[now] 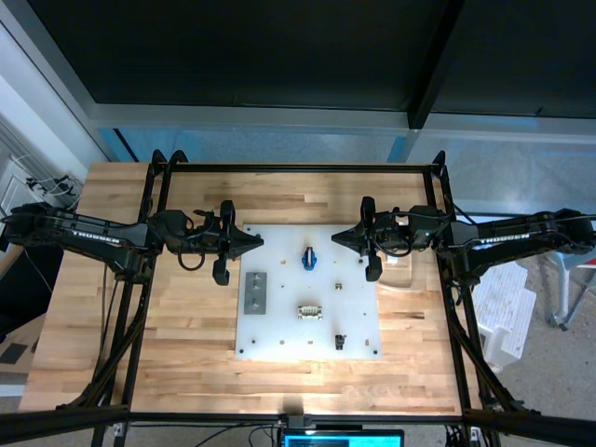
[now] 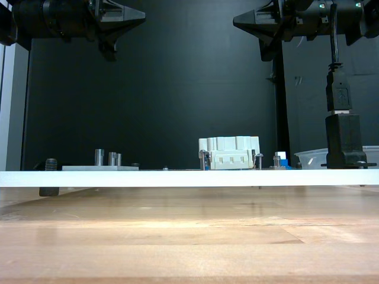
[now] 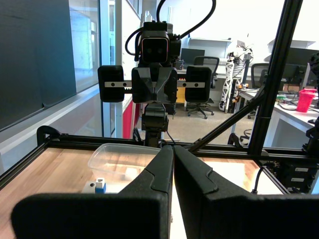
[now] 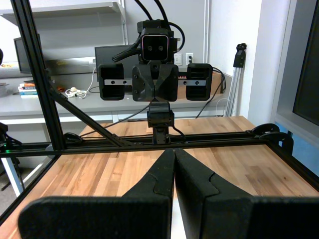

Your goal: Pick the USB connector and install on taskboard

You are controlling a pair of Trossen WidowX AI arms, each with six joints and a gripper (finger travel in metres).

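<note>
- While both arms are hanging high above the work, the USB connector (image 2: 338, 93) is standing upright at the right edge of the low view. Its metal tip is meeting the small black port (image 2: 345, 145) near the front edge of the taskboard (image 1: 284, 326). How deep it is sitting I cannot tell.
- Judging from that, the plug is calling for a vertical grip on its black body and a push square down without tilt. The thin cable (image 2: 335, 53) that seems to be rising from it is asking for care.
- Just behind, toward the centre of the high view, the metal multi-pin socket (image 1: 311, 312) and, left of it, the grey block (image 1: 255, 291) are likely crowding any low sideways approach.
- Farther back, the blue knob (image 1: 310, 258) is sitting between the two grippers.
- Over the board's far corners, the left gripper (image 1: 259, 240) and right gripper (image 1: 335, 236) are hovering with fingers pressed together, holding nothing. The right one is lying nearer the plug.
- A clear container (image 1: 402, 272) is resting beside the board, under the right arm.
</note>
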